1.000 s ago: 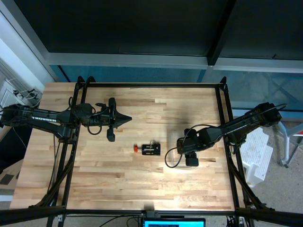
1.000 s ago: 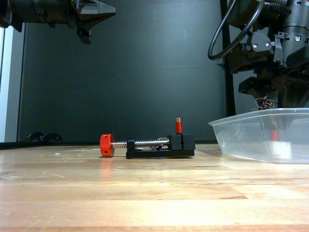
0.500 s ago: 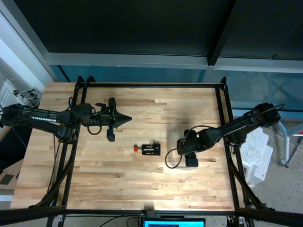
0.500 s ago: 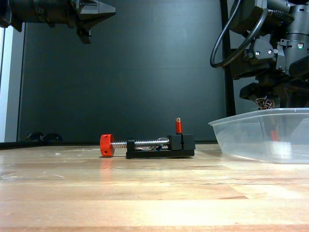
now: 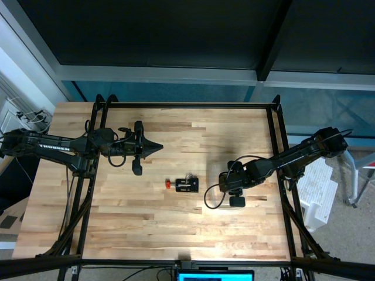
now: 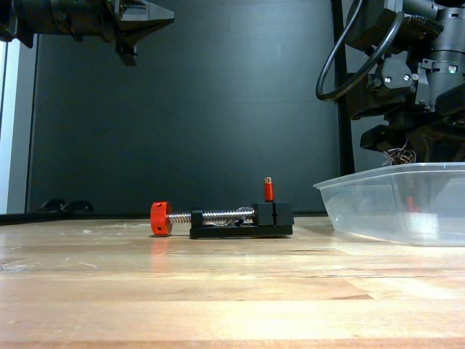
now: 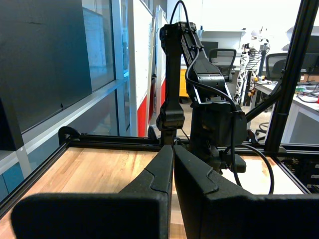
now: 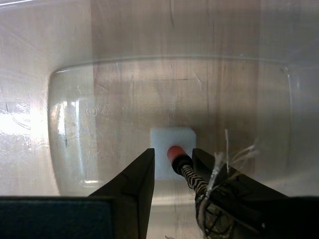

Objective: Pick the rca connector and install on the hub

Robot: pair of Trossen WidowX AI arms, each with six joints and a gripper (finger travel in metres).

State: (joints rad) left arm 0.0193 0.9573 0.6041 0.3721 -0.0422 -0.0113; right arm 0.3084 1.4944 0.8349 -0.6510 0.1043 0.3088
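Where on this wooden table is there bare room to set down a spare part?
Bare wood: the whole near strip of the wooden table, in front of the black red-tipped block; also the far middle, beyond the shut left claw. Crowded: the clear plastic tray at right, with the right claw hanging over it.

Low-view limits
Tray wall is blurring rca connector; frame is cropping left gripper, 11 o'clock, and right gripper, 2 o'clock.

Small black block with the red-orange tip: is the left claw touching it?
Apart. Low view: the left gripper, shut, hangs high, clear of the hub on the table. The right gripper, open, is over the clear plastic tray.
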